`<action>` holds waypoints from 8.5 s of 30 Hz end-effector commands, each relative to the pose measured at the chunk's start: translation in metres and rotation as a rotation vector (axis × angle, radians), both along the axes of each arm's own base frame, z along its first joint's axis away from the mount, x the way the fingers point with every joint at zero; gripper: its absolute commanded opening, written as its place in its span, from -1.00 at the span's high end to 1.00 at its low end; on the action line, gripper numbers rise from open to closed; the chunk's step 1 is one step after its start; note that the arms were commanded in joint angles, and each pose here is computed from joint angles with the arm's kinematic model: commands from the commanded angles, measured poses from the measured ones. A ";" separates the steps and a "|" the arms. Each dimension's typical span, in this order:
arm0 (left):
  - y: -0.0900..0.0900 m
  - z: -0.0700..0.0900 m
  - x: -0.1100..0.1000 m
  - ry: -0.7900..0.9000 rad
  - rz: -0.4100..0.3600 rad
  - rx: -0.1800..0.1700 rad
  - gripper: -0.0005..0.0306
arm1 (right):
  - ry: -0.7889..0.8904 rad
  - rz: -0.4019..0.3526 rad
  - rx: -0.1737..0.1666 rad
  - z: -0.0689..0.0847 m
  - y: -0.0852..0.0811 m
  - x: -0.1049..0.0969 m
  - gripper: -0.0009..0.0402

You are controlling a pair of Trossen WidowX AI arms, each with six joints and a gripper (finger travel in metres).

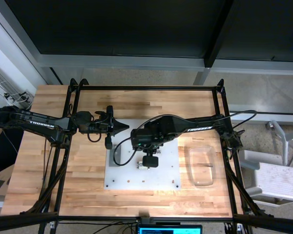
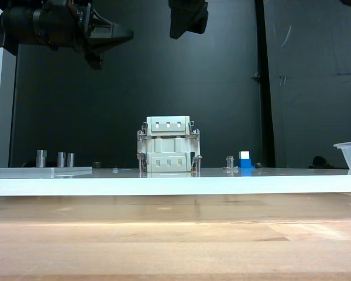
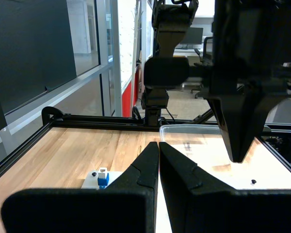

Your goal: Remove the HAN10-E connector and place it in the container

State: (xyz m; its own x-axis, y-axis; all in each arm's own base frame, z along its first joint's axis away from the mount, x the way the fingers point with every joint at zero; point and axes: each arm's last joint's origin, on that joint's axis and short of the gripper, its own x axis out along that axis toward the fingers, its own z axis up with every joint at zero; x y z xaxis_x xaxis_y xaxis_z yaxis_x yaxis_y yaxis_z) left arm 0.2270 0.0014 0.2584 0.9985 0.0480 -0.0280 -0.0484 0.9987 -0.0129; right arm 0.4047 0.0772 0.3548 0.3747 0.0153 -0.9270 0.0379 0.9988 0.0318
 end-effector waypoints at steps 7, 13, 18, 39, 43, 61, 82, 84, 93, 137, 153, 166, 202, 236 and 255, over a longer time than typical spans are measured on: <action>0.000 0.000 0.000 0.000 0.000 0.000 0.97 | 0.054 0.016 -0.007 -0.013 0.012 0.007 0.96; 0.000 0.000 0.000 0.000 0.000 0.000 0.96 | 0.077 0.030 -0.017 -0.022 0.019 0.009 0.73; 0.000 0.000 0.000 0.000 0.000 0.000 0.96 | 0.078 0.014 -0.009 -0.028 0.022 0.014 0.41; 0.000 0.000 0.000 -0.003 0.000 0.000 0.96 | 0.113 0.020 -0.019 -0.065 0.033 0.029 -0.31; 0.000 0.000 0.000 -0.001 0.000 0.000 0.96 | 0.103 0.024 -0.015 -0.071 0.035 0.031 -0.30; 0.000 0.000 0.000 0.000 0.000 0.000 0.96 | 0.113 0.026 -0.014 -0.101 0.040 0.035 -0.31; 0.000 0.000 0.000 0.000 0.000 0.000 0.96 | 0.119 0.024 -0.013 -0.122 0.043 0.036 -0.30; 0.000 0.000 0.000 0.000 0.000 0.000 0.97 | 0.116 0.025 -0.012 -0.124 0.043 0.036 -0.31; 0.000 0.000 0.000 0.000 0.000 0.000 0.97 | 0.114 0.026 -0.012 -0.130 0.043 0.036 -0.30; 0.000 0.000 0.000 0.000 0.000 0.000 0.97 | 0.093 0.034 0.000 -0.112 0.041 0.028 0.66; 0.000 0.000 0.000 0.000 0.000 0.000 0.97 | 0.034 0.058 0.007 -0.084 0.051 0.012 0.66; 0.000 0.000 0.000 0.000 0.000 0.000 0.96 | 0.002 0.056 0.000 -0.079 0.053 -0.028 0.66; 0.000 0.000 0.000 -0.001 0.000 0.000 0.97 | 0.055 0.011 0.022 -0.091 0.049 -0.160 0.66; 0.000 0.000 0.000 0.000 0.000 0.000 0.97 | 0.095 -0.050 0.047 -0.134 0.033 -0.254 0.66; 0.000 0.000 0.000 0.000 0.000 0.000 0.96 | 0.097 -0.076 0.074 -0.171 0.039 -0.263 0.66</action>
State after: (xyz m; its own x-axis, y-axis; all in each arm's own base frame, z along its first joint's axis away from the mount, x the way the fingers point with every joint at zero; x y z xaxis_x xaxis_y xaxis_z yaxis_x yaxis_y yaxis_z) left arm 0.2270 0.0014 0.2585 0.9985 0.0480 -0.0280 -0.0484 0.9987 -0.0129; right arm 0.1412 0.1160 0.1865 0.2911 0.0644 -0.9545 0.1190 0.9876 0.1029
